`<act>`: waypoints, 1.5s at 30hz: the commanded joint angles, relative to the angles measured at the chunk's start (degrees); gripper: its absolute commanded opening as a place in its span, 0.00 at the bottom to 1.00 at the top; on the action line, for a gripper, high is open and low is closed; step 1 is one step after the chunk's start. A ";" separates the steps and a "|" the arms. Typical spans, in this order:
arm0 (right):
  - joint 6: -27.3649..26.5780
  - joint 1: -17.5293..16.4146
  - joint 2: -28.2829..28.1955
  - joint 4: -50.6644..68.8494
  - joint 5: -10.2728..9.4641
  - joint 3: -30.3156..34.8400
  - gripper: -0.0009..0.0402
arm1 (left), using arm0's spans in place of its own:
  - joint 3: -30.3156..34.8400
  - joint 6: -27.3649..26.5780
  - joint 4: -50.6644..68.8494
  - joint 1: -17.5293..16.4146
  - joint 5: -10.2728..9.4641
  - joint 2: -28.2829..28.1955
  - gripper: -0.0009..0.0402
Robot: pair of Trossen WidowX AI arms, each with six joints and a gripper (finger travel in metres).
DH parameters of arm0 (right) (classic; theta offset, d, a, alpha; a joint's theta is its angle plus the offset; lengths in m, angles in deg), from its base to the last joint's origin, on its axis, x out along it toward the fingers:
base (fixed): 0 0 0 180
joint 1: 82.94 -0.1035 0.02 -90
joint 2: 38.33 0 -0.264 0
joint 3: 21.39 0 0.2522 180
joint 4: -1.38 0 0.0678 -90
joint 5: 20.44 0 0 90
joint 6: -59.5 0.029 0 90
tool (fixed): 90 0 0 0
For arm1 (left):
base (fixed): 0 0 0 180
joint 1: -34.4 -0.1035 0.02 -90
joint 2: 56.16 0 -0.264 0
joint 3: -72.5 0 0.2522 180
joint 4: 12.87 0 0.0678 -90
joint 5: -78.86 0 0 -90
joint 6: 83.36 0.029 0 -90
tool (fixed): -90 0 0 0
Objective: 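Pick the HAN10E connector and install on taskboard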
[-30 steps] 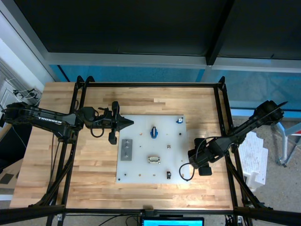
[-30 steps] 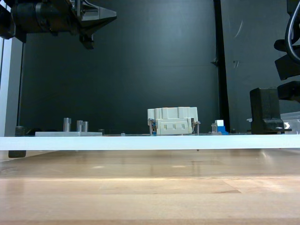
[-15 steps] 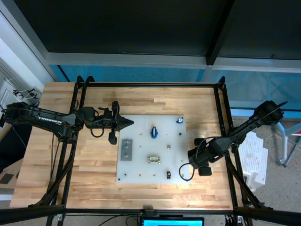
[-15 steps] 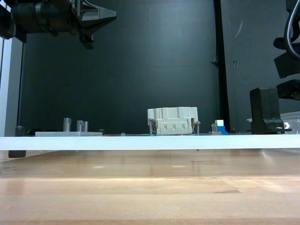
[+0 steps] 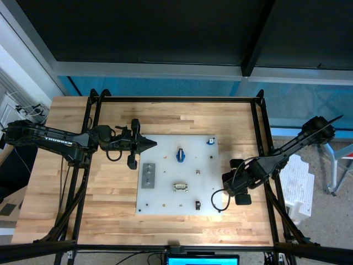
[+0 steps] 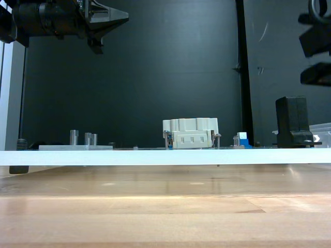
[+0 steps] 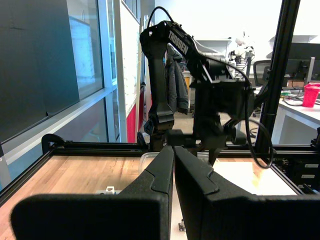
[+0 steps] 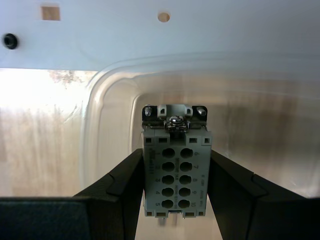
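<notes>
Right tool (image 5: pixel 238 193) hangs just off the taskboard's (image 5: pixel 160 201) right edge in the high view, while the left tool (image 5: pixel 145 144) hovers at the board's far left corner. In the low view, both tools sit high above the board, well apart from a beige socket housing (image 6: pixel 190 133) standing on it. In the left wrist view, the left tool's fingers are pressed together, holding nothing. In the right wrist view, the right tool clamps the HAN10E connector (image 8: pixel 176 170) between its fingers. A clear plastic tray (image 8: pixel 95 125) lies beneath the tool and the taskboard beyond.
</notes>
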 commanded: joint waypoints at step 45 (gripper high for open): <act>-7.04 12.50 -25.24 13.60 0.07 38.49 0.08 | 0.02 0.02 0.00 0.00 0.00 -0.02 0.02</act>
